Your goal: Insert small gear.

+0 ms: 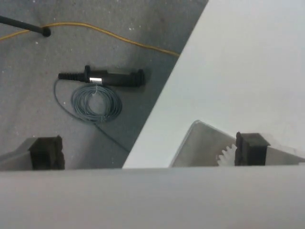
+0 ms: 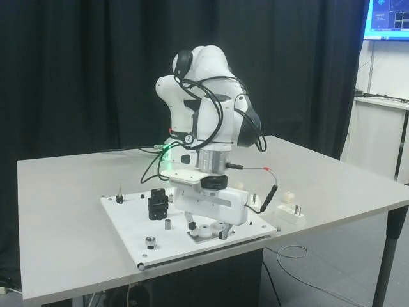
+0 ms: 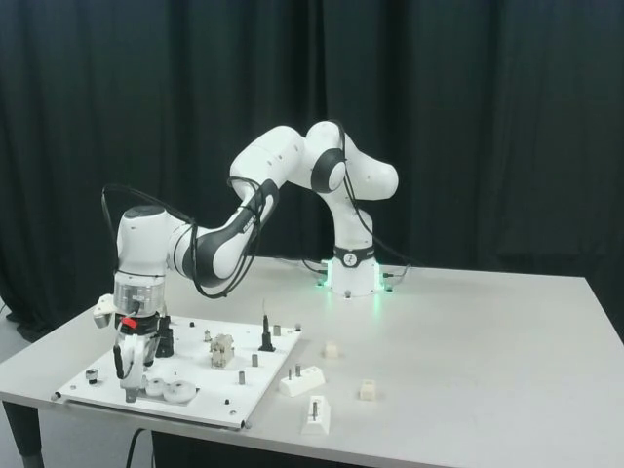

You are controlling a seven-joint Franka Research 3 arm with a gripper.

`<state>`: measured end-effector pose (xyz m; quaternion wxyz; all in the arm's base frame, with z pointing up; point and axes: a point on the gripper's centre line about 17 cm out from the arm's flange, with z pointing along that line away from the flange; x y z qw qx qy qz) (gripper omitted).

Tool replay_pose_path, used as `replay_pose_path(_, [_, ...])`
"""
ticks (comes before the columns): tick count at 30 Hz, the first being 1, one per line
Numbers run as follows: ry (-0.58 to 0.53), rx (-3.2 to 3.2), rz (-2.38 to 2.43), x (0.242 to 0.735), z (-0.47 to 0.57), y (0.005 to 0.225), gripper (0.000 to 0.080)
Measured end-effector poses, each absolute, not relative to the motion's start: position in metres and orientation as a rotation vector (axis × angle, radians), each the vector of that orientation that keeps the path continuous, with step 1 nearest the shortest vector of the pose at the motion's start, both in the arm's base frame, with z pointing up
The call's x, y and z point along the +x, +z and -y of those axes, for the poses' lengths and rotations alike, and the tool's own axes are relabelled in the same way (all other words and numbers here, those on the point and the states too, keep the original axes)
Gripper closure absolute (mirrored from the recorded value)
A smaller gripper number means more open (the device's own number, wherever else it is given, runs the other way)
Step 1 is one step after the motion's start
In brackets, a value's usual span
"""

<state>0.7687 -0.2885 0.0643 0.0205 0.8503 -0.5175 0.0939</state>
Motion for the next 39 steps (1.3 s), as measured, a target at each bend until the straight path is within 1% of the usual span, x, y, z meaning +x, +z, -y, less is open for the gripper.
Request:
replay_pose_path(21, [0.286,2.638,1.588,0.7688,0.2882,0.0573,0.0003])
replay_pose_path(32, [0.287,2.64,1.584,0.7695,0.2879,0.058,0.0003])
replay_pose_path(39, [0.289,2.647,1.572,0.7723,0.2852,0.0628,0.0003])
